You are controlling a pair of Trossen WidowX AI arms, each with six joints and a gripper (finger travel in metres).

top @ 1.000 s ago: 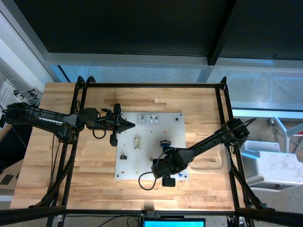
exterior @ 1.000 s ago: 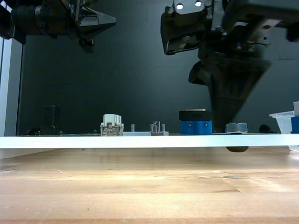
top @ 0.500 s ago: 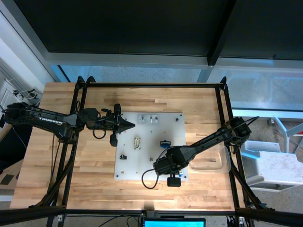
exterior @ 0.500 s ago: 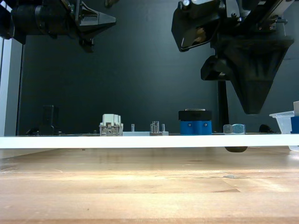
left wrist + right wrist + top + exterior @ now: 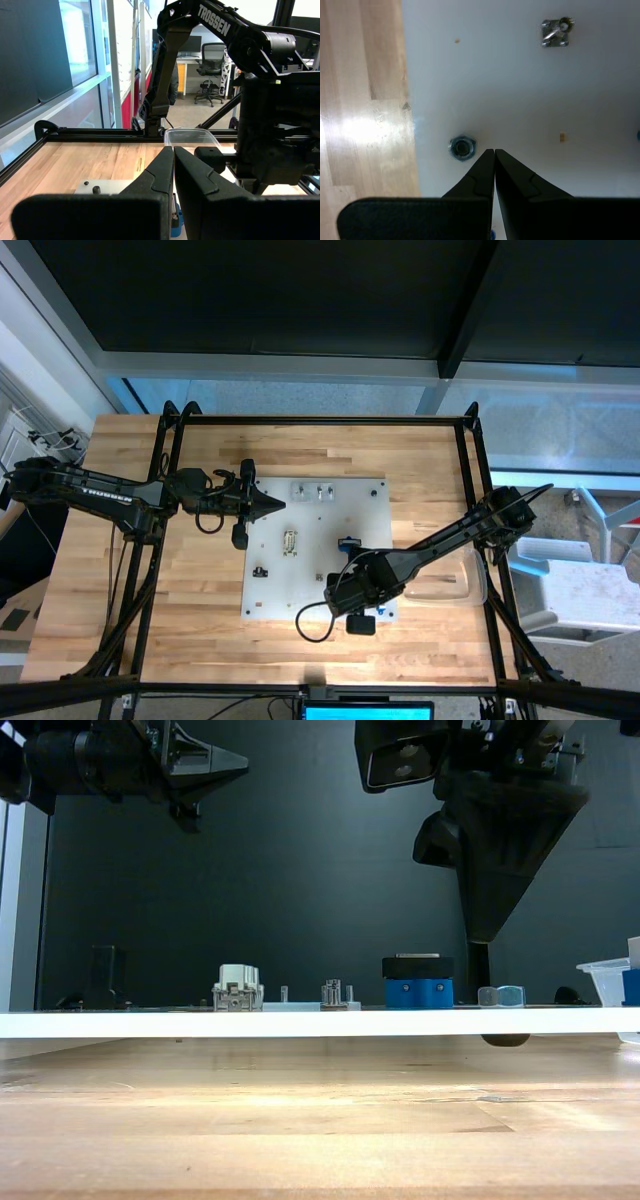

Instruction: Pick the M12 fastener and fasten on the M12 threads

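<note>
The small silver nut (image 5: 462, 148) sits low on the white board (image 5: 520, 90) close to its edge, its centre dark and no ribs showing, so it looks run down on its stud. In the low view the nut (image 5: 500, 996) rests at board level. My right gripper (image 5: 494, 151) hangs above and just beside it, shut with nothing between the fingers; in the low view the right gripper (image 5: 480, 938) is well clear of the nut. From above, the right gripper (image 5: 347, 592) hides the nut. My left gripper (image 5: 276, 504) hovers shut over the board's far left edge.
A clear tray (image 5: 468, 585) stands off the board's right edge and shows nothing inside. A blue block with a black cap (image 5: 418, 982), a grey connector (image 5: 238, 990) and small silver fittings (image 5: 335, 993) stand on the board (image 5: 200, 1022). Black frame rails surround the table.
The right gripper lifted off the nut, then shifted left above it. The nut stayed at board level. The left arm has not moved.
</note>
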